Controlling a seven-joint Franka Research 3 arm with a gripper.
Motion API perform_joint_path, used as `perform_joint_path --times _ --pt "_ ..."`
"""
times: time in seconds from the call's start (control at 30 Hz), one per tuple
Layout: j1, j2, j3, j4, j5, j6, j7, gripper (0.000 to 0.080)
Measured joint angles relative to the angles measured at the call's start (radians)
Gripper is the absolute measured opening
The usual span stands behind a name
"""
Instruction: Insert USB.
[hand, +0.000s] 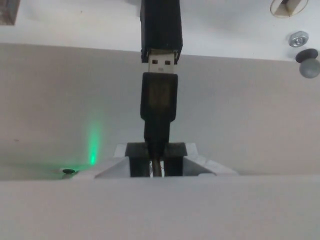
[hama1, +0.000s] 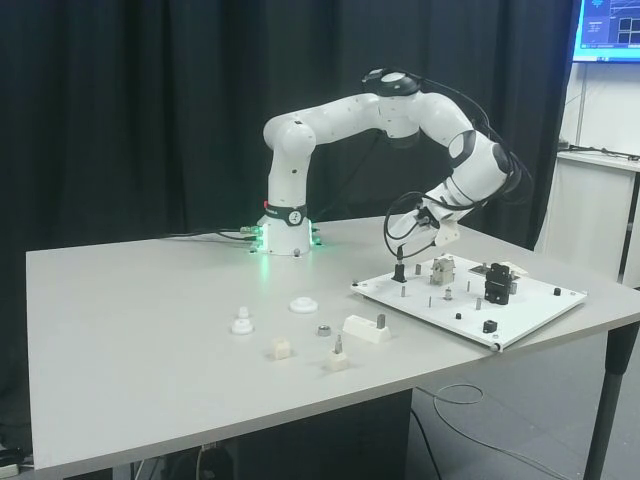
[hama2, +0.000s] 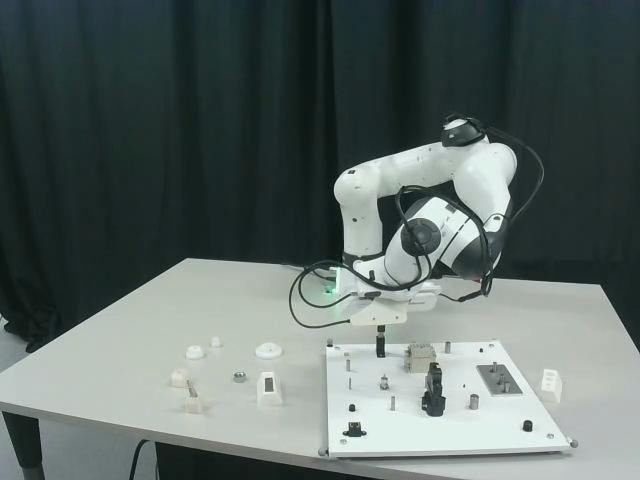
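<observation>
Wrist view shows you the jaws closed on the USB plug (hand: 160, 102), its metal tip just at the black socket (hand: 161, 25).

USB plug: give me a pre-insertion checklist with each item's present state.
1. Black USB plug with metal tip held in the claw: ok.
2. Plug tip points at the black socket block: ok, roughly lined up in the wrist view.
3. Plug already seated: not ok, metal tip still exposed.
4. Gap between tip and socket: cannot tell.
5. Arm over the white board: ok.
6. Black cable free of the board: ok.
</observation>
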Motion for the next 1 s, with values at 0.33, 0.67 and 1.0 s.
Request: perform_joint_path --times 0.33,0.67,1.0 --pt "0.000 0.000 0.000 0.000 0.001 0.002 0.003 0.0056" --pt "0.000 0.000 0.000 0.000 0.006 0.011 0.003 0.0056" --pt "0.000 0.000 0.000 -0.001 0.007 0.018 0.003 0.0056"
